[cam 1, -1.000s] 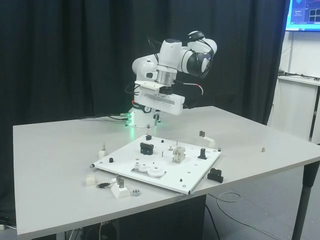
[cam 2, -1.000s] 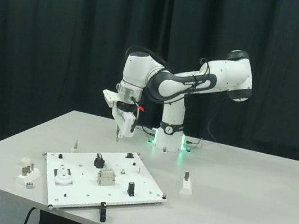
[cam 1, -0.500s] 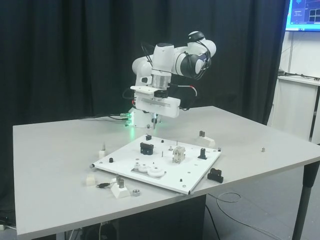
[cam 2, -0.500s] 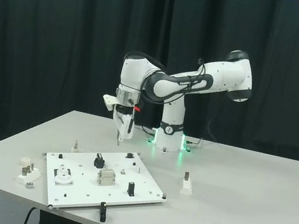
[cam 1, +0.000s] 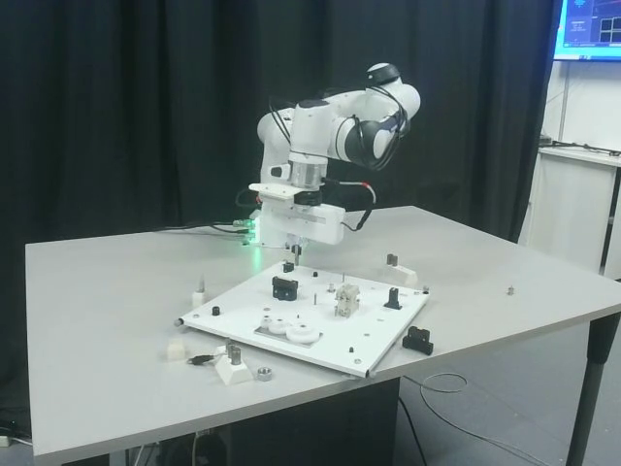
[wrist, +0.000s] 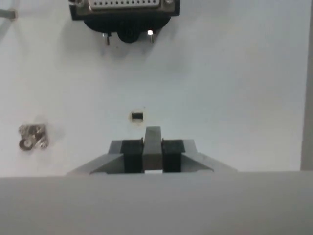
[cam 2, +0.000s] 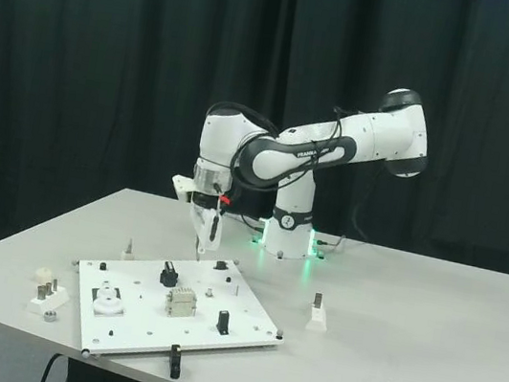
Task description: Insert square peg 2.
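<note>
My gripper (wrist: pixel 152 157) is shut on a slim grey square peg (wrist: pixel 152 139), which stands upright between the black pads (wrist: pixel 131 155). Just past the peg's tip a small square hole (wrist: pixel 137 116) opens in the white board (wrist: pixel 220 88); peg and hole are apart. In the first room view the gripper (cam 1: pixel 294 249) hangs low over the far edge of the board (cam 1: pixel 378 335). In the second room view the gripper (cam 2: pixel 205 232) points straight down, with the peg (cam 2: pixel 199 246) a little above the board (cam 2: pixel 136 325).
On the board stand a black-framed connector (wrist: pixel 124 12), a small metal nut (wrist: pixel 32 137), a grey block (cam 1: pixel 345 299), white gears (cam 1: pixel 296 332) and black mounts (cam 1: pixel 284 287). A white holder with a peg (cam 1: pixel 393 264) and white blocks (cam 1: pixel 233 367) lie beside the board.
The arm has swung toward the board and lowered, bringing the gripper with the peg down close over the board's far edge.
</note>
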{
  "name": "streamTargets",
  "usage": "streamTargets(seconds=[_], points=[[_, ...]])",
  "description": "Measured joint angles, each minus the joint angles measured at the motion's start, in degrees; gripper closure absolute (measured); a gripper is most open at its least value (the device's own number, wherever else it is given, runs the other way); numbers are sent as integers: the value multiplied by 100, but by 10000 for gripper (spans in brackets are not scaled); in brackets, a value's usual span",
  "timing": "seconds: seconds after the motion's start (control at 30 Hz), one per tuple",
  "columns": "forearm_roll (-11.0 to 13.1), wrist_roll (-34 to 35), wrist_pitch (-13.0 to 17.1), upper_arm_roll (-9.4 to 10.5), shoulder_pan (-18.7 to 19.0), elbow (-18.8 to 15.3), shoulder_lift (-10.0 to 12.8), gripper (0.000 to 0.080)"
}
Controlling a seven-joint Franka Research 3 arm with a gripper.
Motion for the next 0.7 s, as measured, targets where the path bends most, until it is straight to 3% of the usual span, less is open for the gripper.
streamTargets(seconds=[0.3,0.7], points=[[247,-37,83,263,-110,-1,11,728],[418,-37,95,450,-103,-22,33,728]])
